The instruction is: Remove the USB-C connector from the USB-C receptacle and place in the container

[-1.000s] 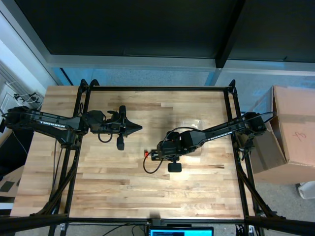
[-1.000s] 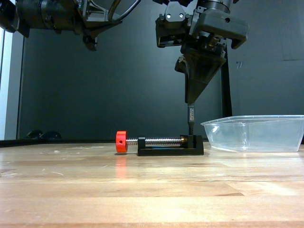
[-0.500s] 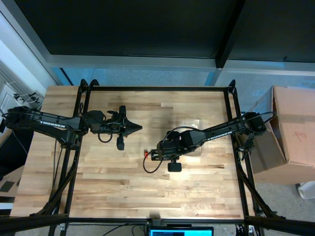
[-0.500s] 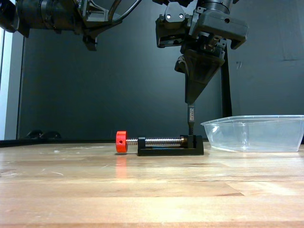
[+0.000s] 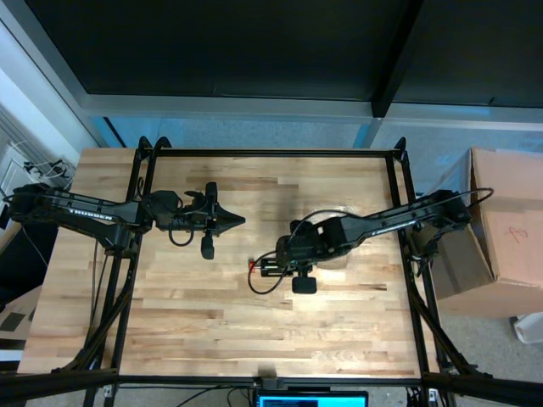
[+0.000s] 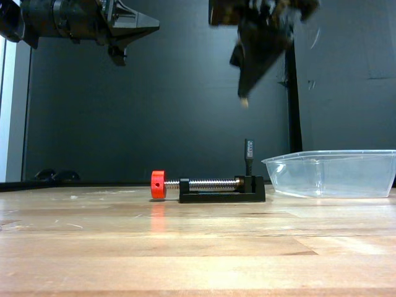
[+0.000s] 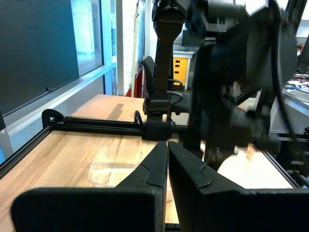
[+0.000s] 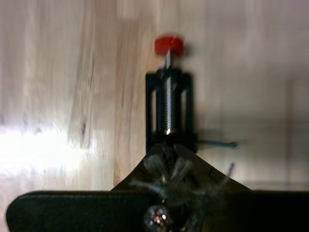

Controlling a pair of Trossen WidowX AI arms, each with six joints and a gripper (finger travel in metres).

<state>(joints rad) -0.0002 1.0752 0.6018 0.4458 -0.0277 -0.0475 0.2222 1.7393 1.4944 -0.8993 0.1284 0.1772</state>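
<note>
The USB-C connector (image 6: 249,151) stands upright in its receptacle at the right end of the black clamp fixture (image 6: 221,189), which has a red knob (image 6: 158,184). Nothing holds the connector. My right gripper (image 6: 244,100) hangs well above it, blurred, its fingers shut to a point with nothing between them. In the right wrist view the fixture (image 8: 169,111) lies beyond the closed fingertips (image 8: 166,150). My left gripper (image 6: 154,26) hovers high at the left, shut and empty. The clear plastic container (image 6: 334,173) sits just right of the fixture.
From above, the fixture (image 5: 270,267) lies mid-table under the right arm, the container (image 5: 333,212) just behind it. The left gripper (image 5: 241,221) points right over bare wood. A black frame rail (image 5: 271,153) borders the table; a cardboard box (image 5: 507,229) stands off its right side.
My right gripper has risen quickly from the connector's top to well above it. The connector stayed upright in the receptacle. The left arm has not moved.
</note>
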